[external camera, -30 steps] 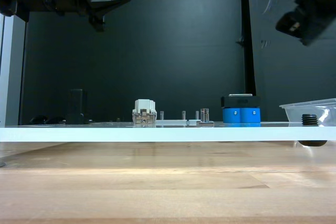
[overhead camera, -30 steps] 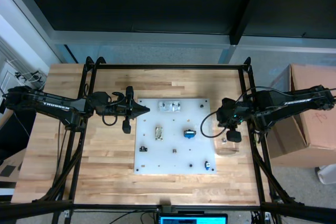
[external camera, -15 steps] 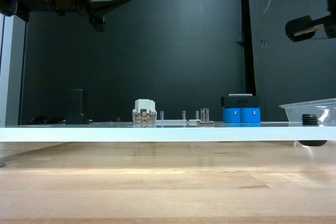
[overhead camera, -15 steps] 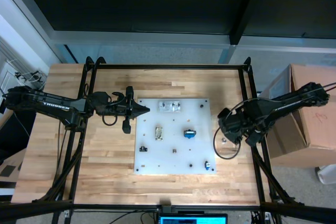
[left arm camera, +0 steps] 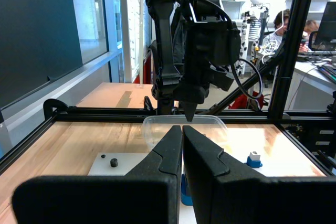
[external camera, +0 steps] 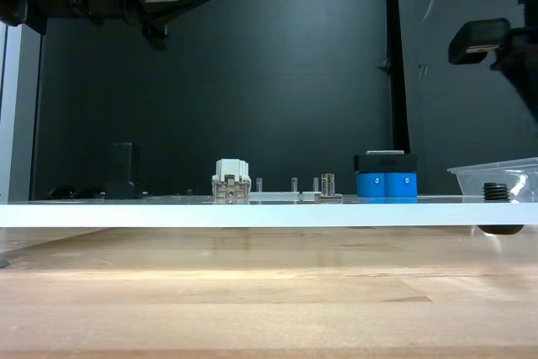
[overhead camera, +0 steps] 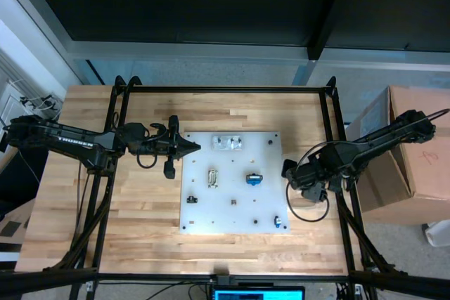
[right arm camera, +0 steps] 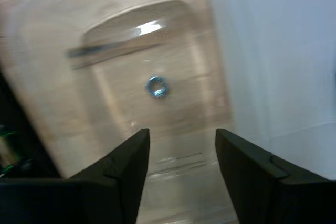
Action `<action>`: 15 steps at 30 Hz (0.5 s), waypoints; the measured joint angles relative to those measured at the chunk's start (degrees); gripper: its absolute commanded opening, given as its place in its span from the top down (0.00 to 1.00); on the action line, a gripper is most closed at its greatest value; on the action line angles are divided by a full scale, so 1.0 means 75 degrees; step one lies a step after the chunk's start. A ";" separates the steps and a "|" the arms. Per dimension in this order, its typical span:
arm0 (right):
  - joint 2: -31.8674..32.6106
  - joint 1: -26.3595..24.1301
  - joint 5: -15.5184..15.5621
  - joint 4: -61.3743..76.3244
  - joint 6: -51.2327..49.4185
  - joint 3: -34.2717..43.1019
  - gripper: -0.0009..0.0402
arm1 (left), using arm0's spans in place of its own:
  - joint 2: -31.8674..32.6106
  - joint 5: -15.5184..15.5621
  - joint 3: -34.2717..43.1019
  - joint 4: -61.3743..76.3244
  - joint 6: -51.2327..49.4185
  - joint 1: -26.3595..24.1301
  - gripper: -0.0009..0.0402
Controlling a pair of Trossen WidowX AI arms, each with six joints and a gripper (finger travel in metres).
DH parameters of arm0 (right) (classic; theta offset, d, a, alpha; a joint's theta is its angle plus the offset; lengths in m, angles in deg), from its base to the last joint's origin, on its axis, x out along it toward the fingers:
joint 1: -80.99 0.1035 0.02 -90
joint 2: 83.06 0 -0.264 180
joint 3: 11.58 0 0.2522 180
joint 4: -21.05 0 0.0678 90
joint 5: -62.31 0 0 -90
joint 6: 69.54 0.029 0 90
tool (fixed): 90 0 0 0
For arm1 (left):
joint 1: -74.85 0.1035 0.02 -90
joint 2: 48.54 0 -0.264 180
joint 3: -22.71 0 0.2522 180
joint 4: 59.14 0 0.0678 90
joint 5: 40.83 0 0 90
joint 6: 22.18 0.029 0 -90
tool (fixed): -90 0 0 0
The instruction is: Pick the M12 nut and place it on its threads and fasten
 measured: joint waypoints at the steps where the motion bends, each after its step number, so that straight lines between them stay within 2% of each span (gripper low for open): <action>1: 0.0023 0.0012 -0.0003 -0.0140 0.0000 -0.0064 0.49 | 0.0000 0.0003 0.0000 0.0000 0.0003 0.0000 0.98; 15: 0.0475 0.0568 0.0163 -0.1172 0.0082 -0.0816 0.47 | 0.0000 0.0000 0.0003 0.0000 0.0003 0.0000 0.98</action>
